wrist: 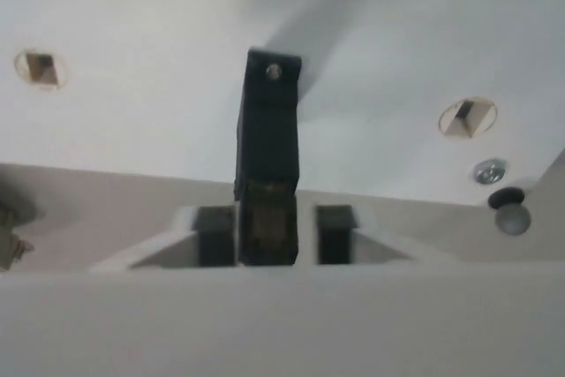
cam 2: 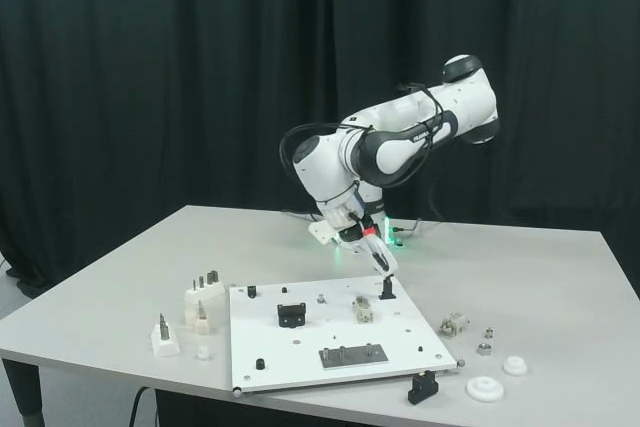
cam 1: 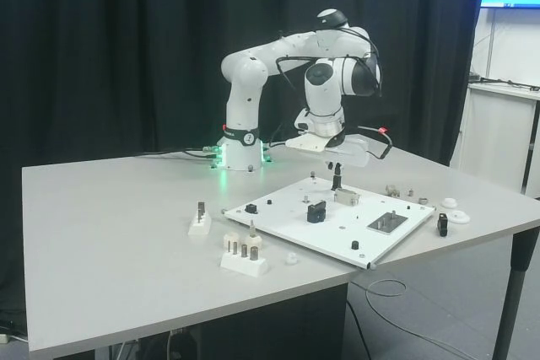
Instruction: Insert USB.
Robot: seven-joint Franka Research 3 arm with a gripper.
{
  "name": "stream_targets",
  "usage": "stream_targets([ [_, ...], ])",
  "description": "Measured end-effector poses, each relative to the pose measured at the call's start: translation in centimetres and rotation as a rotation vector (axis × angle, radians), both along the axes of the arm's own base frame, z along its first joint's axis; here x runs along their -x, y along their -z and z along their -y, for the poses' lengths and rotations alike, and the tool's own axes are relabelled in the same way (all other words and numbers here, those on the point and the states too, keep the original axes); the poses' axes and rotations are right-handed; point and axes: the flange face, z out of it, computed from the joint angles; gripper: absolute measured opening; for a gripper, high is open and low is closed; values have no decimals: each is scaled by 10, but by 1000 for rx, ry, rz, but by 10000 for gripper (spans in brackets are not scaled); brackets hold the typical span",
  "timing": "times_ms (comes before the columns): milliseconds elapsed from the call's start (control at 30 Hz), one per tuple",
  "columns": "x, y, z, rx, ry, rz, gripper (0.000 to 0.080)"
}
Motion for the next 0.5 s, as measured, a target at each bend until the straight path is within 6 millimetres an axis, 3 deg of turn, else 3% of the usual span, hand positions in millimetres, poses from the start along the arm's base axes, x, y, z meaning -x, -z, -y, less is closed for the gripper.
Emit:
stream_targets([
  [67,-1,0,-1,7,-4,-1,90],
  [100,-1,0,-1,10,-5,-1,294],
  [267,-3,-3,-3,27,-11,-8,294],
  [300,-4,-4,-3,31,-12,-9,590],
  [467,-6,-13,-4,46,-20,-11,590],
  [500,-7,-14,-5,47,-22,-11,762],
])
